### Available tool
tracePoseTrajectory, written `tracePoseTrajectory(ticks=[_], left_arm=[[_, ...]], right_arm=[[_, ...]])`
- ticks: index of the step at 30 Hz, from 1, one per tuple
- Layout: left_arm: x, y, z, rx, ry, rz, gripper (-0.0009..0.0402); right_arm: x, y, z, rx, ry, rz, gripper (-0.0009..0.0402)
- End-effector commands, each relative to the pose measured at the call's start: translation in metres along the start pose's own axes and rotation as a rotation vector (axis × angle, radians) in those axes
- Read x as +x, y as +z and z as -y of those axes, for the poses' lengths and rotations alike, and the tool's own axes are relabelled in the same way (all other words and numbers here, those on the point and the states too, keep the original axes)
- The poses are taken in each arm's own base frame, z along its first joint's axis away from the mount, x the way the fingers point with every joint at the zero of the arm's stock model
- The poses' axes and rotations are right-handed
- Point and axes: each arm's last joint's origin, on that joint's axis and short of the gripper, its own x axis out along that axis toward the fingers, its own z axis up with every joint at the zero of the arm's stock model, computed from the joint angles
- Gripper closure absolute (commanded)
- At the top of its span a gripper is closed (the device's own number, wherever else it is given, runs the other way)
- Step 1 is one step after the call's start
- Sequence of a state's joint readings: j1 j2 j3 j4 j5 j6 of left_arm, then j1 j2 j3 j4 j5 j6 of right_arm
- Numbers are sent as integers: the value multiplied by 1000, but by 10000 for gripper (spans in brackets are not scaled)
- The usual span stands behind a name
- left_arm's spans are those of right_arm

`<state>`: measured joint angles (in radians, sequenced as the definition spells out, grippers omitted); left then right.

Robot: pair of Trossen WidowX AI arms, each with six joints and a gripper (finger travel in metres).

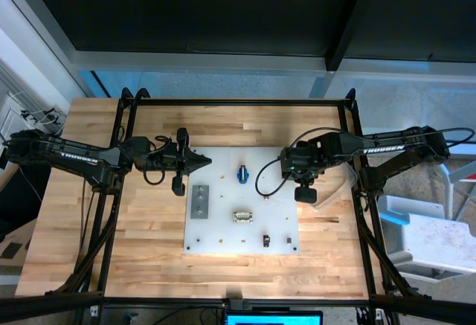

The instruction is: Pick the 16mm bar from the taskboard and place it in the container

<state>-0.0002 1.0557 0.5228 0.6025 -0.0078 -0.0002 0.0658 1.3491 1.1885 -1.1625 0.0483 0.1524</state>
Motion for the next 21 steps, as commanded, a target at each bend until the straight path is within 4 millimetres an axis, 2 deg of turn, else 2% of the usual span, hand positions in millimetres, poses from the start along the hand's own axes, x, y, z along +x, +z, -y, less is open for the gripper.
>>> tracePoseTrajectory(ticks=[1,12,21], left_arm=[[0,0,0,0,0,0,393],[0,0,0,0,0,1,393],[0,0,0,0,0,1,393]], right_arm=[[4,2,-3,-13,-1,-16,393],[6,2,-9,-63,5,-12,393],[5,-1,-25,-61,22,-5,393]])
